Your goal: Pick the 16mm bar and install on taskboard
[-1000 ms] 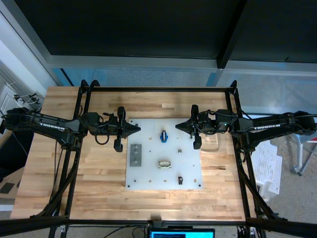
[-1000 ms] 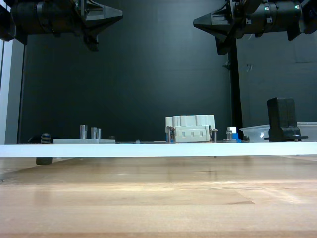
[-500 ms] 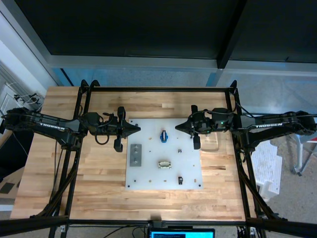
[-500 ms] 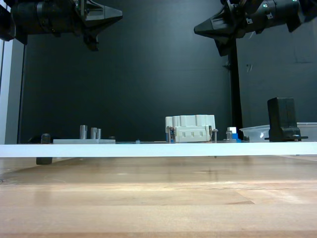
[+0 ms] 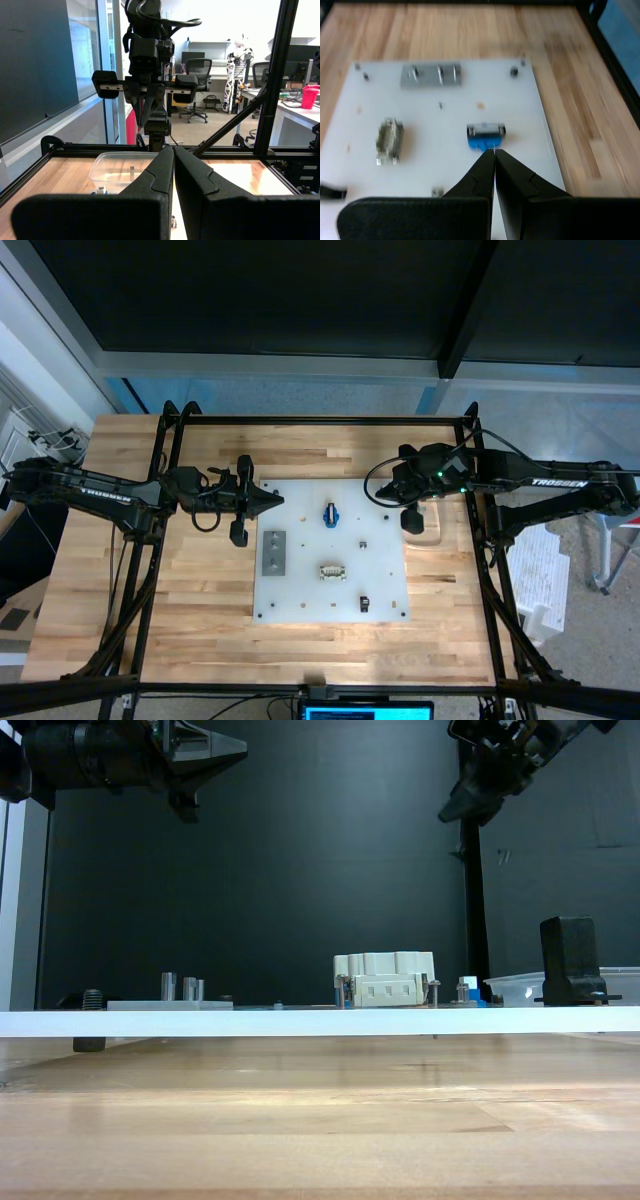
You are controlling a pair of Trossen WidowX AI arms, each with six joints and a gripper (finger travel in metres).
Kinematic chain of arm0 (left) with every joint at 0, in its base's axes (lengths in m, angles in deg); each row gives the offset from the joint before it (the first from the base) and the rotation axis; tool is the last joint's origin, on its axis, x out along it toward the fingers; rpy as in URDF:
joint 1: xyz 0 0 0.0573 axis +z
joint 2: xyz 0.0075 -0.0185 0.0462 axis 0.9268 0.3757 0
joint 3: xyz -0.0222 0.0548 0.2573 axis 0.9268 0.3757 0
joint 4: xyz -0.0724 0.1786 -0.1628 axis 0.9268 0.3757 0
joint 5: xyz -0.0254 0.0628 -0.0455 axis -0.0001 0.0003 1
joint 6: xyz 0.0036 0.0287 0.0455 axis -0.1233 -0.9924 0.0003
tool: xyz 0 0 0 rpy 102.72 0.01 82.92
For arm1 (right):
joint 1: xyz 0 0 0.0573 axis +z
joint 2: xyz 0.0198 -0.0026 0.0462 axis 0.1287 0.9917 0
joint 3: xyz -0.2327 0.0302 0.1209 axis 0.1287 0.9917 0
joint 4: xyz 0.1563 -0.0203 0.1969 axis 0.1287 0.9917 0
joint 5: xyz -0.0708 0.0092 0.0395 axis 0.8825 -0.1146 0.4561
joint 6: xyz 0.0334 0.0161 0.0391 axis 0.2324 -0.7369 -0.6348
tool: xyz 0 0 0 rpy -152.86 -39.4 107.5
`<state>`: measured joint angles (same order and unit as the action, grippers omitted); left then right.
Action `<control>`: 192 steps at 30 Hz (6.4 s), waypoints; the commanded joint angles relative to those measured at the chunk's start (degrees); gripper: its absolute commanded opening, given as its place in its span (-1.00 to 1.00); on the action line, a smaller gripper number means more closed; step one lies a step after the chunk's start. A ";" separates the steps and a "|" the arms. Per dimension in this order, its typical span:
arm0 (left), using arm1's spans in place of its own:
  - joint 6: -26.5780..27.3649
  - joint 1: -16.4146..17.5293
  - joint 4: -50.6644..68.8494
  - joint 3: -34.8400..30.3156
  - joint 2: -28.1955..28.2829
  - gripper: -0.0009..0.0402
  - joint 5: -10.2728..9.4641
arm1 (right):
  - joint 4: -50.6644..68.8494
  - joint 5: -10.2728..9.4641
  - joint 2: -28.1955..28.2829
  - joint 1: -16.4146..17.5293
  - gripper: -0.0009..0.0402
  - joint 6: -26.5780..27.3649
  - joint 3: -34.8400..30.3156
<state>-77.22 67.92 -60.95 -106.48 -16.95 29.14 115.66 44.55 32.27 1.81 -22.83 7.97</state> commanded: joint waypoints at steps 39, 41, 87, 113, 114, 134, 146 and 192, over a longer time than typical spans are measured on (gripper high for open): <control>0.00 0.02 0.00 0.00 0.00 -0.96 0.00 | 38.23 3.39 6.78 -11.19 -0.96 15.19 -6.69; 0.00 0.00 0.00 0.00 0.00 -0.96 0.00 | 38.25 3.39 7.26 -11.21 -0.96 16.20 -6.36; 0.00 0.02 0.00 0.00 0.00 -0.96 0.00 | 21.66 4.63 11.67 -11.76 -0.08 21.11 12.66; 0.00 0.02 0.00 0.00 0.00 -0.96 0.00 | 15.08 2.80 12.17 -11.78 -0.36 21.55 17.64; 0.00 0.00 0.00 0.00 0.00 -0.96 0.00 | 15.10 2.78 12.20 -11.80 -0.41 21.55 17.75; 0.00 0.00 0.00 0.00 0.00 -0.96 0.00 | 15.69 2.95 12.15 -11.78 -0.94 21.70 17.33; 0.00 0.02 0.00 0.00 0.00 -0.96 0.00 | 26.67 2.95 11.65 -11.74 -0.94 19.39 7.02; 0.00 0.02 0.00 0.00 0.00 -0.96 0.00 | 38.05 3.41 9.73 18.93 -0.94 -45.55 -4.07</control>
<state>-77.22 67.92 -60.95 -106.48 -16.95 29.12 153.87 47.92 41.43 19.65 -66.41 4.08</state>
